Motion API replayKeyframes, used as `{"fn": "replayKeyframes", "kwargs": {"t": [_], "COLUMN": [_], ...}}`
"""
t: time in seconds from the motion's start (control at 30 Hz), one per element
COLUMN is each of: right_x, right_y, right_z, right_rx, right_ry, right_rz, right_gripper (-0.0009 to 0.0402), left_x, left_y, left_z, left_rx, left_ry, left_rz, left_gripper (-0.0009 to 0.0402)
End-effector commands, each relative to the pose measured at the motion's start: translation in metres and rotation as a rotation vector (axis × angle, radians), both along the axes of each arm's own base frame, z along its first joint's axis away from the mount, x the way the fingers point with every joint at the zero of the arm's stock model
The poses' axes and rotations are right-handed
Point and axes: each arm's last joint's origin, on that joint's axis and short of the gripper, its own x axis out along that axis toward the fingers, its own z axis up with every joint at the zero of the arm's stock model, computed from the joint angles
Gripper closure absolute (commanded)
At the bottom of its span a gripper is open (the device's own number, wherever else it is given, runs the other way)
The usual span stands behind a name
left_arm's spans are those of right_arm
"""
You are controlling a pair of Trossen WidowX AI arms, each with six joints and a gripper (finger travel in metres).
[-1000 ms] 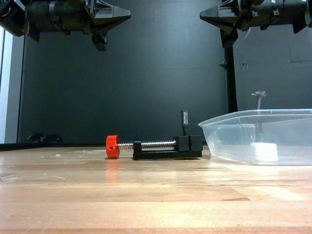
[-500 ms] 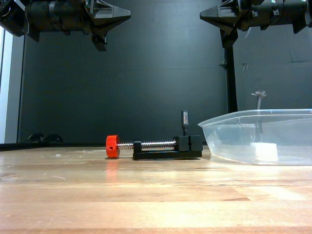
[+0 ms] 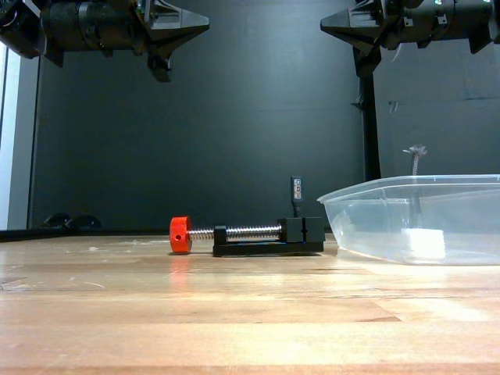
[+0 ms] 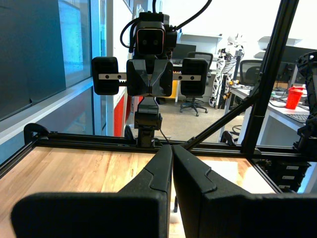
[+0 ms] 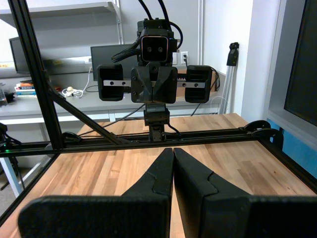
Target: Pick the usb-c connector and install on the hub
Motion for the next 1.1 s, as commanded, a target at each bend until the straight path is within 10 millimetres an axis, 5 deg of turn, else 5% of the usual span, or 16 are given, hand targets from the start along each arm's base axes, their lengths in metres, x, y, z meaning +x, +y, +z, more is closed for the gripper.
{"fn": "replayKeyframes", "kwargs": {"t": [0.03,0.6,1.1], "right_x": [0.0,0.0,-0.012], "right_y": [0.0,0.0,0.004], "right_z": [0.0,0.004,0.016], "right_rx": [0.0,0.029,0.046], "right_ry": [0.0,0.005,0.551], "right_rz": [0.0,-0.009,-0.002], "right_gripper": [0.0393,0.0394,0.0393], "left_x": [0.0,0.0,0.0], "left_y": [0.0,0.0,0.0], "left_z": [0.0,0.0,0.0], "left_rx": [0.0,0.0,0.0], "left_ry": [0.0,0.0,0.0], "left_rz": [0.0,0.0,0.0], "left_gripper": [0.0393,0.0393,0.0393]}}
